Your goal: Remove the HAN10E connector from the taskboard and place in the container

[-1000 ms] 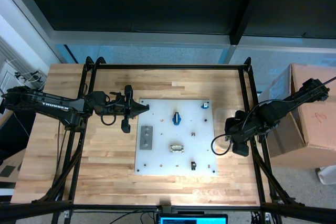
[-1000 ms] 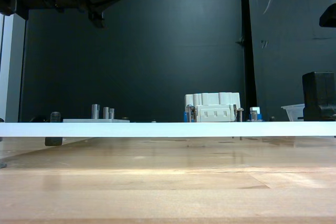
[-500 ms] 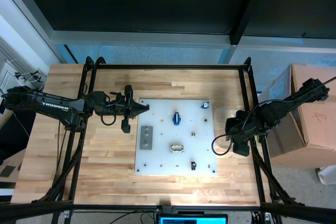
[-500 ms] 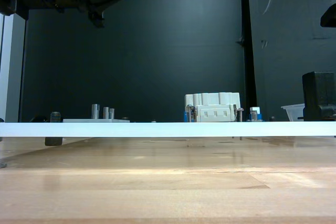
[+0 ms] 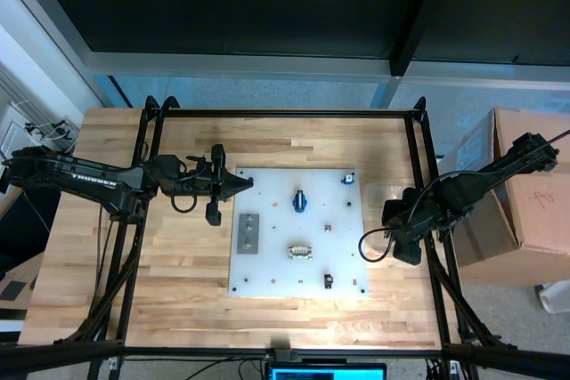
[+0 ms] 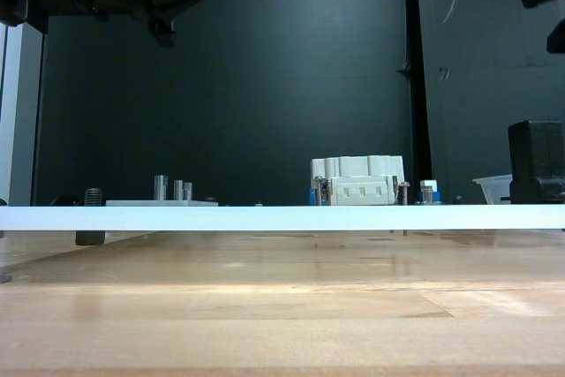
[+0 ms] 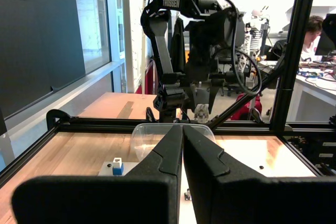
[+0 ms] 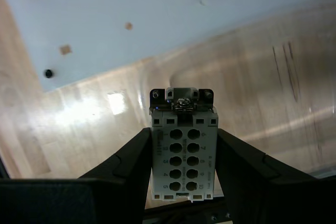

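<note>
Gripping HAN10E connector (image 8: pixel 184 163), right hand (image 8: pixel 184 134) hovers just off taskboard (image 5: pixel 267 278) right edge; left hand (image 7: pixel 182 129) closed above far-left corner.

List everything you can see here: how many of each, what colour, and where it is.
HAN10E connector: one, beige, held in the right gripper, over the table off the board's right edge.
container: one, clear, on the table right of the board.
board: one, white, mid-table.
housing: one, beige, upright on the board.
knob: one, blue, on the board.
plate: one, grey, with posts, on the board's left side.
box: one, brown, right of the table.
table: one, wood.
left gripper: black, shut, raised over the board's far left corner.
right gripper: black, shut on the connector.
</note>
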